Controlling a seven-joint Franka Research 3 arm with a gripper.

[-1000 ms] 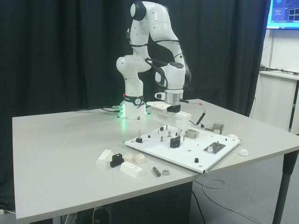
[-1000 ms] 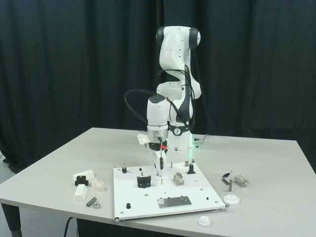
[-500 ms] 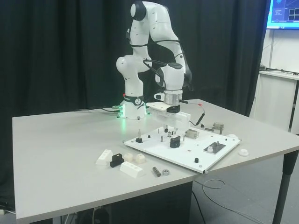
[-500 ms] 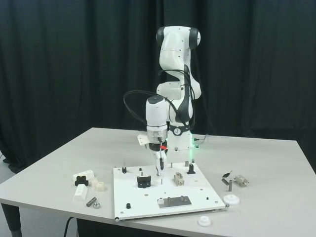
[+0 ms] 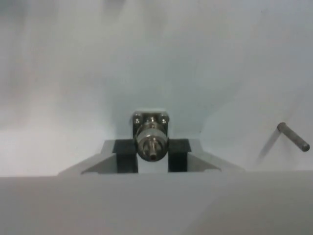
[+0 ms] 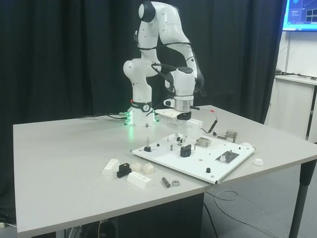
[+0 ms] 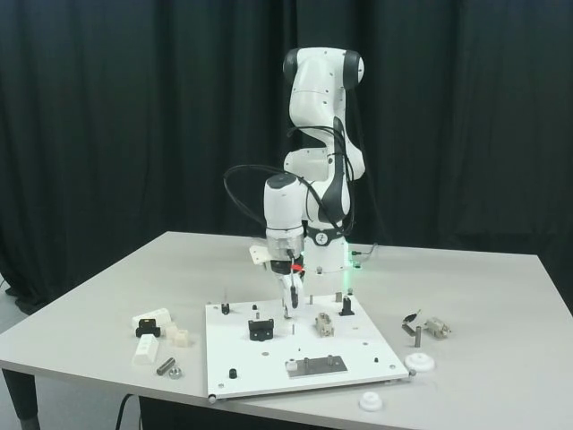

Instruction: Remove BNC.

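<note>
In the wrist view the BNC (image 5: 151, 139) sits low in the frame's centre, squarely between the two black pads (image 5: 126, 155), its barrel's long axis pointing up toward the camera. The jaws (image 5: 152, 157) stand apart, flanking the connector without visibly clamping it. It stands on the white board (image 7: 358, 345), mid-frame in the room views.

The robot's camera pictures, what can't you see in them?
- Wrist view: the plug sits between the black fingers, but whether they touch it is unclear.
- Both room views: the plug is too small to pick out under the gripper on the white board.
- Wrist view: the lower part is blocked by a pale blurred band.
</note>
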